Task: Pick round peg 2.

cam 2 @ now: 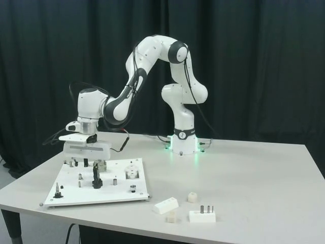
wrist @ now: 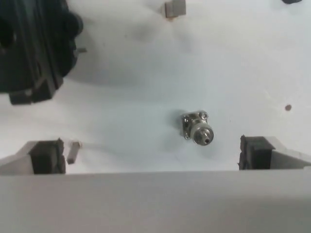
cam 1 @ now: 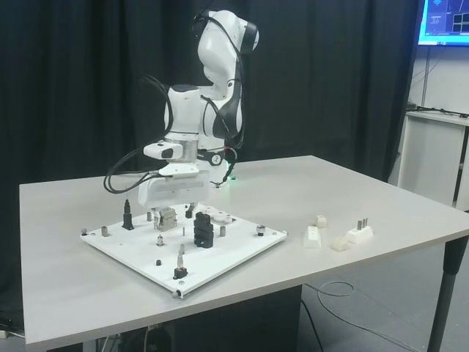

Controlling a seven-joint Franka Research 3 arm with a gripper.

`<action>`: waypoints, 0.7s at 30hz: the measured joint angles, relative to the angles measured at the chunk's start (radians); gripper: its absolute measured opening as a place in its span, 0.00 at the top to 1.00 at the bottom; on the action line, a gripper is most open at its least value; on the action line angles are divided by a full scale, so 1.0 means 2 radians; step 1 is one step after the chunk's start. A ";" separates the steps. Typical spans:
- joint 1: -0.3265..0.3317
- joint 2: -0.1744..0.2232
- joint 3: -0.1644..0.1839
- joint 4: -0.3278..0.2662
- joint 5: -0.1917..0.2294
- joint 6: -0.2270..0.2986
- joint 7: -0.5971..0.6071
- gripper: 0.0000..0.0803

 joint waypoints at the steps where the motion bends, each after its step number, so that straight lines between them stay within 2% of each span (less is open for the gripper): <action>1: 0.000 0.000 0.000 0.001 0.000 -0.002 0.005 0.00; 10: 0.010 -0.006 0.005 0.018 0.013 -0.022 0.070 0.00; 17: 0.031 -0.022 0.007 0.026 0.014 -0.033 0.139 0.00; 21: 0.047 -0.032 0.006 0.028 0.006 -0.043 0.161 0.00</action>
